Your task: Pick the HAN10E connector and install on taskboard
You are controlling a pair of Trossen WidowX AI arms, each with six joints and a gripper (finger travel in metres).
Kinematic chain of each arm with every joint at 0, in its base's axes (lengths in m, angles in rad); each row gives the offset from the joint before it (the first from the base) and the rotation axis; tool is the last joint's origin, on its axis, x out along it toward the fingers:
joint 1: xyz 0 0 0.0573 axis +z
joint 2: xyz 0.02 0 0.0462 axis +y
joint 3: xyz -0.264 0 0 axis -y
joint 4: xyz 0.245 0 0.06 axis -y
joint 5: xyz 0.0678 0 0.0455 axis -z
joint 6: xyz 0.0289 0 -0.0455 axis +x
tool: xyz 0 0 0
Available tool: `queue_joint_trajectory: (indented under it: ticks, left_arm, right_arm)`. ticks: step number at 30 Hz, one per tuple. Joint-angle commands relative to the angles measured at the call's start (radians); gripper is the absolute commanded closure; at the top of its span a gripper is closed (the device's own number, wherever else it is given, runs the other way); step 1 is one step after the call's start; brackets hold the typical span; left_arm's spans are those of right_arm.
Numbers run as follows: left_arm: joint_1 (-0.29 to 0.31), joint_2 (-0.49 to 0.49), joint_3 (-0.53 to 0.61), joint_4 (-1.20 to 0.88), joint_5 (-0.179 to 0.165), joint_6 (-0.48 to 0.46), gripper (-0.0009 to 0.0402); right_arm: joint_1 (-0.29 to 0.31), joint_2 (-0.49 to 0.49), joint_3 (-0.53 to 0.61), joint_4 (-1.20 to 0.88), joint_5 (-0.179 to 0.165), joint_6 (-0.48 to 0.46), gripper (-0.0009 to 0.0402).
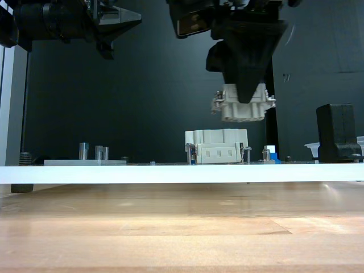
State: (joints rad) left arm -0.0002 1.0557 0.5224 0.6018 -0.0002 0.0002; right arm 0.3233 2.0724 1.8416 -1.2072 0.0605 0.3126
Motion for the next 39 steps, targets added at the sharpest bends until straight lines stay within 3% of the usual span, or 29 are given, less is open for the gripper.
queue_joint_trajectory:
  ticks: [1, 11, 39]
  left_arm:
    - [0.0, 0.0, 0.0, 0.0, 0.0, 0.0, 0.0392]
    - [0.0, 0.0, 0.0, 0.0, 0.0, 0.0, 0.0392]
    - [0.0, 0.0, 0.0, 0.0, 0.0, 0.0, 0.0392]
  right_arm:
    - [-0.004, 0.032, 0.041, -0.02, 0.002, -0.018, 0.0373]
    - [-0.01, 0.079, 0.111, -0.03, 0.026, -0.038, 0.0373]
    - [-0.005, 0.079, 0.111, -0.018, 0.026, -0.03, 0.0373]
